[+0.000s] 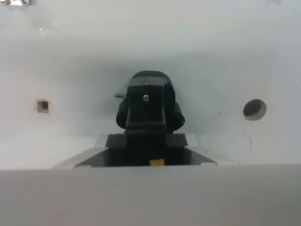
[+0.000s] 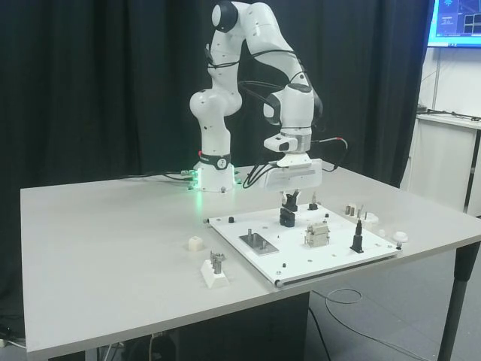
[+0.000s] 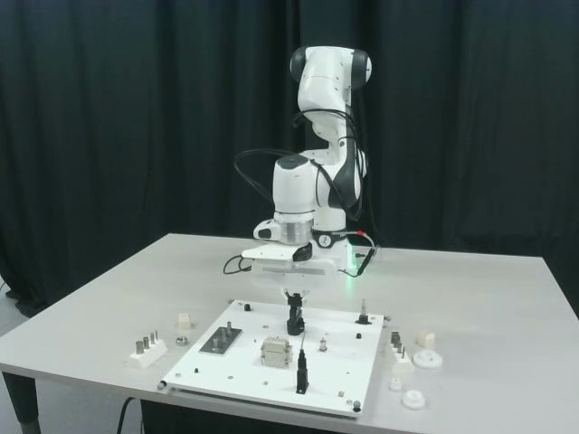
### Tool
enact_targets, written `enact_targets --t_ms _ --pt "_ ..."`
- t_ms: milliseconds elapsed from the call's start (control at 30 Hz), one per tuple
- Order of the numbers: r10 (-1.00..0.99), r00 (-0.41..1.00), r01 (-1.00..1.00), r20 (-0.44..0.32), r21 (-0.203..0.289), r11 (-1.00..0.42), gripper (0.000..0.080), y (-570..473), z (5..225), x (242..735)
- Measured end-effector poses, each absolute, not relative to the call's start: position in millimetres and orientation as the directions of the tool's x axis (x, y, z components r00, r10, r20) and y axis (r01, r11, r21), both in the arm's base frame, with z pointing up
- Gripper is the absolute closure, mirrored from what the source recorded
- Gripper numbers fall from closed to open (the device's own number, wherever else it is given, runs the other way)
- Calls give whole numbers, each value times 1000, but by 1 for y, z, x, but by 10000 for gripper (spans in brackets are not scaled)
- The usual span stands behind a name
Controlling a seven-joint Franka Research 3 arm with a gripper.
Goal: Insert D-SUB.
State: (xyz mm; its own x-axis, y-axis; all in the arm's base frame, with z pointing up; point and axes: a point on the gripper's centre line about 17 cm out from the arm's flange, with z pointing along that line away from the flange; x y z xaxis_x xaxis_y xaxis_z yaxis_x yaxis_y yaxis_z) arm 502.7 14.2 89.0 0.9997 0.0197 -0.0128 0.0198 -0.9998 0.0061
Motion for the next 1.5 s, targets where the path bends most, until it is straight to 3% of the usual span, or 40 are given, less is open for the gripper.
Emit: enact_targets --t_ms 1500 --pt "-51 999 -51 -17 7 -999 649 12 87 501"
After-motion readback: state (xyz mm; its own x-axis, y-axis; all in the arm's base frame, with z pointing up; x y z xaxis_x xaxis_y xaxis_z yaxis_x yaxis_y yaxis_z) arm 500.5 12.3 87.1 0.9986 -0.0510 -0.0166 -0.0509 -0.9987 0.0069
